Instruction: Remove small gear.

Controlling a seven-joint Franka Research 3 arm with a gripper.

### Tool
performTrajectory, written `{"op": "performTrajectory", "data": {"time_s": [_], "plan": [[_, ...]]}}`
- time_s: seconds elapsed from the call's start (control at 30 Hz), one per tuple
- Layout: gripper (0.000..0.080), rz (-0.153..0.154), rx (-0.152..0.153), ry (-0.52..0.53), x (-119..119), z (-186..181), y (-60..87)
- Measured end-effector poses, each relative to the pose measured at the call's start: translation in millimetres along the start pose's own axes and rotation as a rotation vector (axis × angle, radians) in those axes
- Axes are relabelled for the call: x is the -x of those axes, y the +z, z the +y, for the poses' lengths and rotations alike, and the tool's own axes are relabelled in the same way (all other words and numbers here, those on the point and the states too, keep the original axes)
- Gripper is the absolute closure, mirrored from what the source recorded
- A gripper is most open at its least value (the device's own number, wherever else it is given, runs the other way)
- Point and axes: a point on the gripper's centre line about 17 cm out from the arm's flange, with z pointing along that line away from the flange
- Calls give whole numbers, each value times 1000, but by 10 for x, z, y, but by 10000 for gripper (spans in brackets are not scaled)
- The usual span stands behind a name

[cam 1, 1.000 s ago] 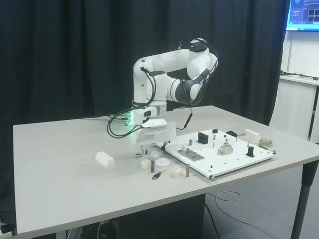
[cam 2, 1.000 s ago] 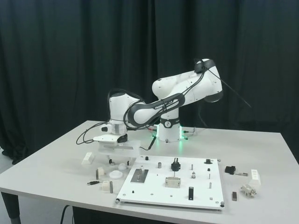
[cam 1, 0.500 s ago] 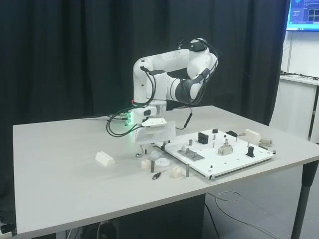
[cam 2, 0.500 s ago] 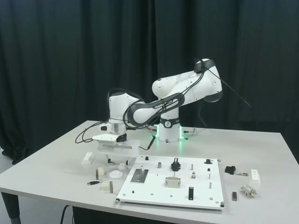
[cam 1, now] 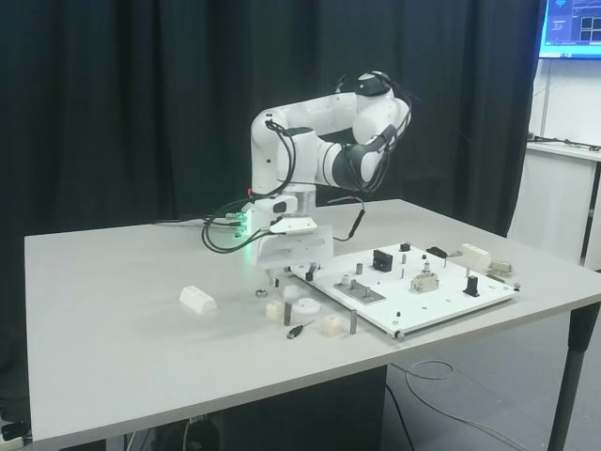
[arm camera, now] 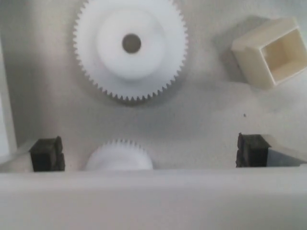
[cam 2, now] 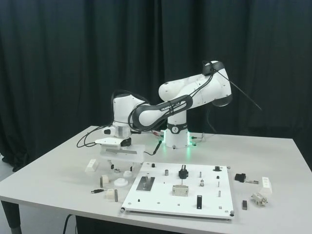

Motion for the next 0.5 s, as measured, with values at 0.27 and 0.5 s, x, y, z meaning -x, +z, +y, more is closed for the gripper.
{"op": "performTrajectory", "data": {"time_s": [0.27,0.5], "plan": [[3,11,-30,-11,-114,-122,-78],[3,12,-74,-11,-221,-364,-147]]}}
